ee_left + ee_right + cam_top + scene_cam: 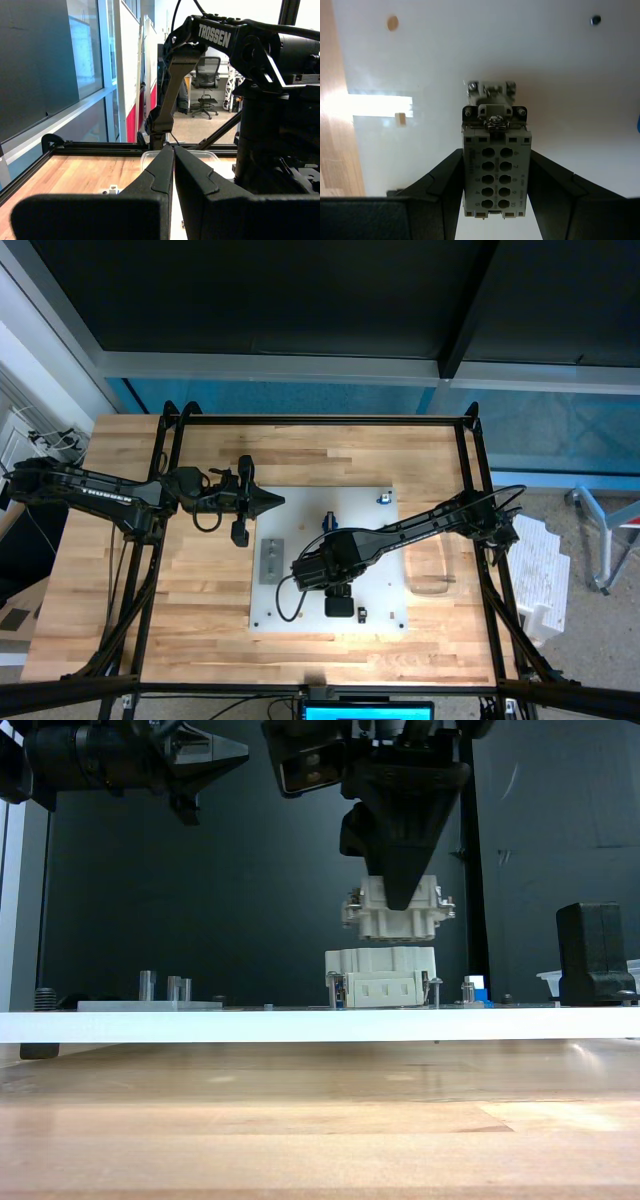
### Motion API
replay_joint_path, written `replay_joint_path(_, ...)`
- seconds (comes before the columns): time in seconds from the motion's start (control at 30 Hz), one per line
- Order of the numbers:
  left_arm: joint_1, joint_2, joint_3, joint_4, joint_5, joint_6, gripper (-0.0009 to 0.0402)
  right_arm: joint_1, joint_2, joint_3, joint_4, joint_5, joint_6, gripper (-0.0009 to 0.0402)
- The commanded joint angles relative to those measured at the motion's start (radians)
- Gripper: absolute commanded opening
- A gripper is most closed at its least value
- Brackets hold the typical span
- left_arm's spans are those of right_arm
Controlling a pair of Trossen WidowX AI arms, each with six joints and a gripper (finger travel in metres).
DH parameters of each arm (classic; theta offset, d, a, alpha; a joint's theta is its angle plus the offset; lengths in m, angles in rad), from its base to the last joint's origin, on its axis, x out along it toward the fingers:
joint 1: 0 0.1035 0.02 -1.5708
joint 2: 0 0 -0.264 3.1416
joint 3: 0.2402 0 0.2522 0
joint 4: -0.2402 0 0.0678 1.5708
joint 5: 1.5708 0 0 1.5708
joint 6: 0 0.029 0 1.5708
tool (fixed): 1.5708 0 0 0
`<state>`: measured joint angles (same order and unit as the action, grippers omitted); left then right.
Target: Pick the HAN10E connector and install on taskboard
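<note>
My right gripper (404, 892) is shut on the HAN10E connector (372, 924), a pale beige block with two rows of contact holes (495, 172). It hangs a small gap above a matching beige socket (382, 978) that stands on the white taskboard (300, 1023). In the right wrist view the dark fingers (445, 175) clamp its two long sides. From above, the right gripper (336, 590) covers the connector over the middle of the taskboard (300, 505). My left gripper (262, 500) hovers shut and holding nothing at the board's far left corner.
A grey metal block (270, 562) with posts lies on the board's left part, and small blue parts (328, 520) sit toward its far side. A clear plastic tray (435, 562) lies right of the board. A black fitting (592, 955) stands at the board's right.
</note>
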<state>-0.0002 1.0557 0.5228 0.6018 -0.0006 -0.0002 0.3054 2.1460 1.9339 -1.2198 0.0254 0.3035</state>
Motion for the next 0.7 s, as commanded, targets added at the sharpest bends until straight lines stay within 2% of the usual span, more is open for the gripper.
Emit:
replay_joint_path(0.03,0.0,0.0,0.0,0.0,0.0,0.0,0.0001,-0.001,0.012,0.013,0.001,0.0,-0.005,0.0029)
replay_joint_path(0.7,0.0,0.0,0.0,0.0,0.0,0.0,0.0001,-0.013,0.022,0.015,0.021,0.001,-0.029,0.0029)
